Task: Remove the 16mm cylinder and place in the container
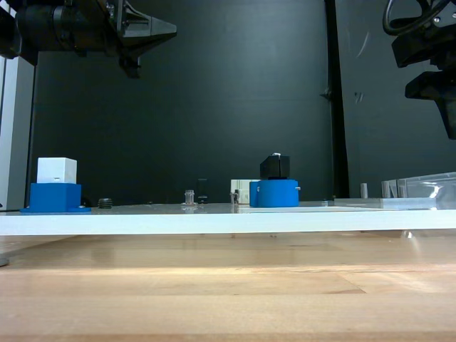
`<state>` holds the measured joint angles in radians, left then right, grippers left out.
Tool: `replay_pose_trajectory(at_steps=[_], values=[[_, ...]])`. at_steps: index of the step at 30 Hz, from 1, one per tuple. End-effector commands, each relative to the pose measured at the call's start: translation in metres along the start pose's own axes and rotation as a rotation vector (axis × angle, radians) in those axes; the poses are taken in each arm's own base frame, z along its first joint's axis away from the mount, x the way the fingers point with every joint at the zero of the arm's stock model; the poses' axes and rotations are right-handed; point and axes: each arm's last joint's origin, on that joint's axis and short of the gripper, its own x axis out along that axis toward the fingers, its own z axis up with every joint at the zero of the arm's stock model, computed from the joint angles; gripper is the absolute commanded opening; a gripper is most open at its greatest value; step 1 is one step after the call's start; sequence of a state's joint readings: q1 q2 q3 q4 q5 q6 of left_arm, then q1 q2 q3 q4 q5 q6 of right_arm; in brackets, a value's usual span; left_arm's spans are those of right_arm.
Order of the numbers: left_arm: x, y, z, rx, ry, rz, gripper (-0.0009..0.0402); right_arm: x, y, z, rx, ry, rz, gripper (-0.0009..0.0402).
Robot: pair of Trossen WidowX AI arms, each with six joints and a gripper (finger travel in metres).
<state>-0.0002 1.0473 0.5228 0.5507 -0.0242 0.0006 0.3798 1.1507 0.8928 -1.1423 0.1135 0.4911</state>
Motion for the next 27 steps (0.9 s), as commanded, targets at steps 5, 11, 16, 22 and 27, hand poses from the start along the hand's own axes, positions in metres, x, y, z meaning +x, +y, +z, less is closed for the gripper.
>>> replay_pose_trajectory(at_steps=[5,11,16,22,27], values=[[0.0,0.0,0.0,0.0,0.0,0.0,0.0,0.0,-0.001,0.008,-0.003,-0.074,-0.006,0.0208],[0.0,0.0,0.0,0.0,0.0,0.0,0.0,-0.004,-0.007,0.032,0.002,-0.269,0.004,0.0202],[0.0,0.0,0.0,0.0,0.0,0.0,0.0,-0.011,-0.011,0.056,-0.007,-0.489,0.05,0.0169],[0.0,0.0,0.0,0.0,0.0,0.0,0.0,-0.021,-0.016,0.075,-0.015,-0.693,0.065,0.0113],[0.0,0.0,0.0,0.0,0.0,0.0,0.0,-0.031,-0.022,0.089,-0.021,-0.87,0.063,0.006]])
